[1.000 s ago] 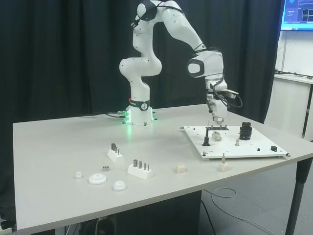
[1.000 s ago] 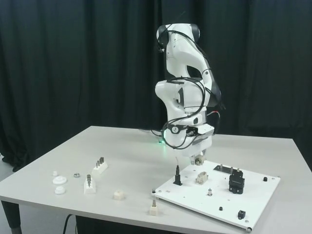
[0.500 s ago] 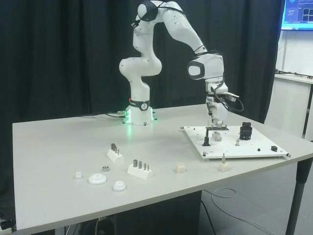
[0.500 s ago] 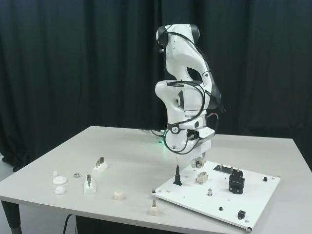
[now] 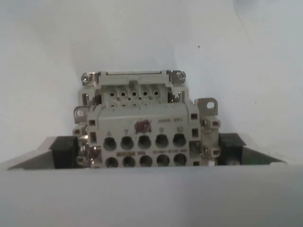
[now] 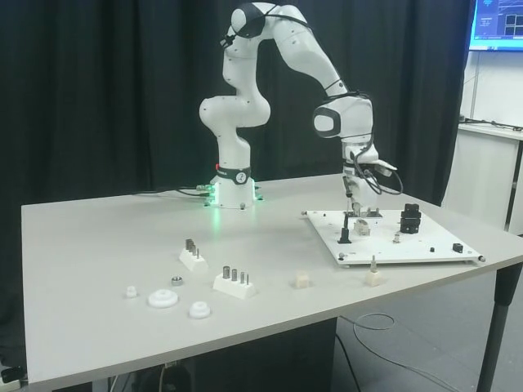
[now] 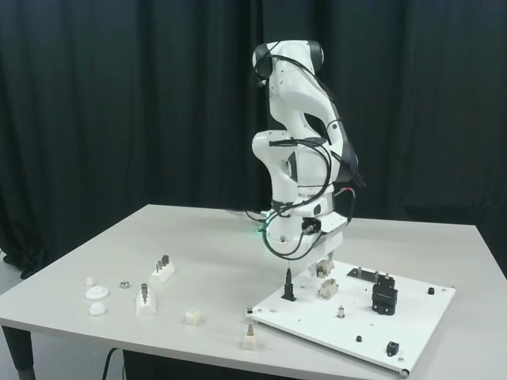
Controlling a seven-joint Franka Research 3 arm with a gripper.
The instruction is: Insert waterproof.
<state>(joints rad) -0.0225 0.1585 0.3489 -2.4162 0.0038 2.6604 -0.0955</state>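
- Gripper (image 7: 322, 267) hangs low over the white square board (image 7: 412, 324), its two black fingertip pads (image 5: 64, 151) clamped either side of a grey multi-pin waterproof plug (image 5: 144, 139), so the part cannot twist.
- Plug sits directly above a matching grey socket with screwed corners (image 5: 132, 90) fixed to the board, apparently lined up for pressing in.
- White pegged blocks (image 6: 234, 282) and white gears (image 6: 163, 299) lie well apart on the grey table (image 6: 98, 245), outside this step.

Two white gears (image 6: 163, 299) (image 6: 198, 309), one white board (image 6: 425, 245).
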